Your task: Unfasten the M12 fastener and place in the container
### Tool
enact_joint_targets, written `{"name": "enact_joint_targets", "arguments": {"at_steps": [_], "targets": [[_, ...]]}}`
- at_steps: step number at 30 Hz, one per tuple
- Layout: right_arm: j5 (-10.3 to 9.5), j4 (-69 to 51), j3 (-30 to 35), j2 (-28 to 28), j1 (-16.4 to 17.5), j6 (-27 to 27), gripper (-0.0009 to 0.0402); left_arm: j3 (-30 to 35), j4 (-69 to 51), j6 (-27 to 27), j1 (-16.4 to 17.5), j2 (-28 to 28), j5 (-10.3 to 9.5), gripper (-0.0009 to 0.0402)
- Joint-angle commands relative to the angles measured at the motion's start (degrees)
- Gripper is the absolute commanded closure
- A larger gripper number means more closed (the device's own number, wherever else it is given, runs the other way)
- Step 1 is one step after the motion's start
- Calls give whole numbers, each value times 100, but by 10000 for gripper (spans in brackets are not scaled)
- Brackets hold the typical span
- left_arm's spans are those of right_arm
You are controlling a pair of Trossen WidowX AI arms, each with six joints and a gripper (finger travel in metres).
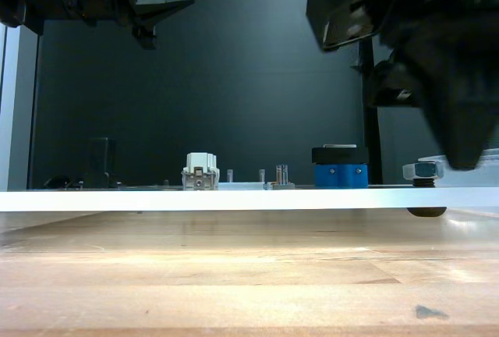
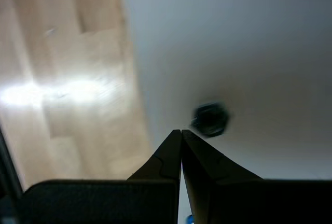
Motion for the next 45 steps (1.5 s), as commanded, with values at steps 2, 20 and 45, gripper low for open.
{"name": "enact_joint_targets", "arguments": {"at_steps": [2,20,45], "targets": [[140,50,-24,2,-17,0,393,0,0,2,0,2,0,393],[1952,-1357,334,-13,-66,461,393,0,2,2,0,2,0,393],[1010,-988,579,-144,-57,3141,245,0,-2,2,0,2,0,393]]}}
